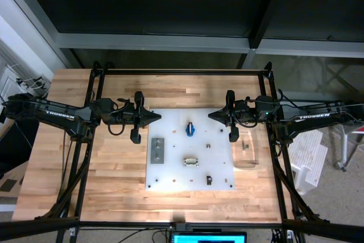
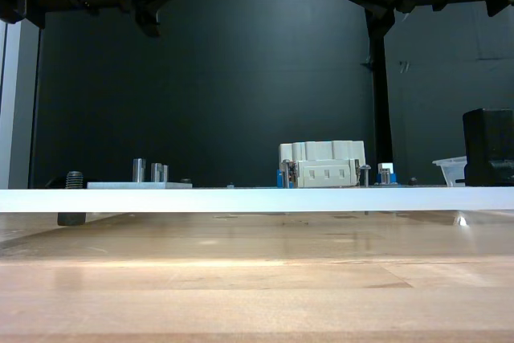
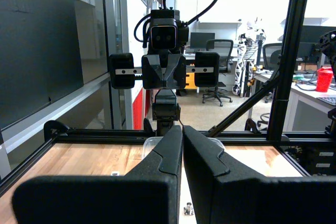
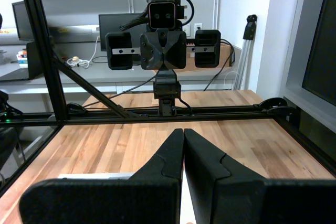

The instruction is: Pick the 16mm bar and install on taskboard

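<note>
The 16mm bar (image 1: 245, 146) appears to be the small grey piece lying free in the clear tray (image 1: 254, 163), which sits on the worktop (image 1: 114, 174) just beside the right edge of the taskboard (image 1: 170, 172). It is clear of any seat on the board. It shows too small to tell which way its long axis runs.

The right gripper (image 1: 211, 116) hangs high above the far right corner of the taskboard, pointing inward toward the board's middle. Its fingers (image 4: 170, 153) are pressed together with nothing between them. The left gripper (image 1: 152, 119) hangs high above the far left corner of the taskboard, facing the right one, and its fingers (image 3: 169, 148) are likewise pressed together and empty.

From the right gripper the bar lies outward past the taskboard's right edge, toward the near side and well below. The left gripper is across the whole width of the board from it. By my judgement the right arm is much the nearer and the natural one for the pick. It would have to swing back from the board's middle, turn its fingers downward, part them and descend into the tray.

A grey plate (image 1: 157, 151) with upright posts stands on the left part of the taskboard. Whether the bar's seat is there I cannot tell.
</note>
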`<action>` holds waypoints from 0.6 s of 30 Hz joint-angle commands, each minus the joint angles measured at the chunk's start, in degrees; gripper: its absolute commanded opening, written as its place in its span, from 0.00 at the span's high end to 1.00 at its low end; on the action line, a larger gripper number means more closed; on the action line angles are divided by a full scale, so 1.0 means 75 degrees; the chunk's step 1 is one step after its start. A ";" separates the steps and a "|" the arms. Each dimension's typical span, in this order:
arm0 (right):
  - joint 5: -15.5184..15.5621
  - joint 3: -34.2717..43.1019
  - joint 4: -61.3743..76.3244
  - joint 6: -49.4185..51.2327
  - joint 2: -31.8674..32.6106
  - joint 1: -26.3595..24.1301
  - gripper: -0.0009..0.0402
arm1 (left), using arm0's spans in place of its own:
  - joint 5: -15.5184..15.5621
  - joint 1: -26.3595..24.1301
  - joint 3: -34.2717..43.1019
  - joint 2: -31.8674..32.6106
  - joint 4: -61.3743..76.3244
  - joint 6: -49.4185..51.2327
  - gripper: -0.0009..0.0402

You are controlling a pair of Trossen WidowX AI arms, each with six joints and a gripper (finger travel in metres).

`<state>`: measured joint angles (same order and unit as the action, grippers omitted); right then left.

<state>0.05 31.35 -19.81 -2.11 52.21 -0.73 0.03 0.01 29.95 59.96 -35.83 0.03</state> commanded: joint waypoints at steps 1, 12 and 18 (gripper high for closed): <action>-0.0003 0.0003 -0.0003 0.0000 0.0003 0.0000 0.98 | 0.0000 -0.0003 0.0000 0.0003 -0.0003 -0.0003 0.98; 0.0000 0.0003 -0.0006 0.0000 0.0003 0.0003 0.98 | -0.0003 0.0000 0.0000 0.0003 -0.0003 -0.0003 0.98; 0.0003 0.0003 -0.0009 -0.0061 0.0003 0.0003 0.98 | -0.0003 0.0000 0.0000 0.0003 -0.0003 -0.0003 0.98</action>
<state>0.05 31.38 -19.86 -2.44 52.21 -0.73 0.05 -0.01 29.95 59.99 -35.83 0.01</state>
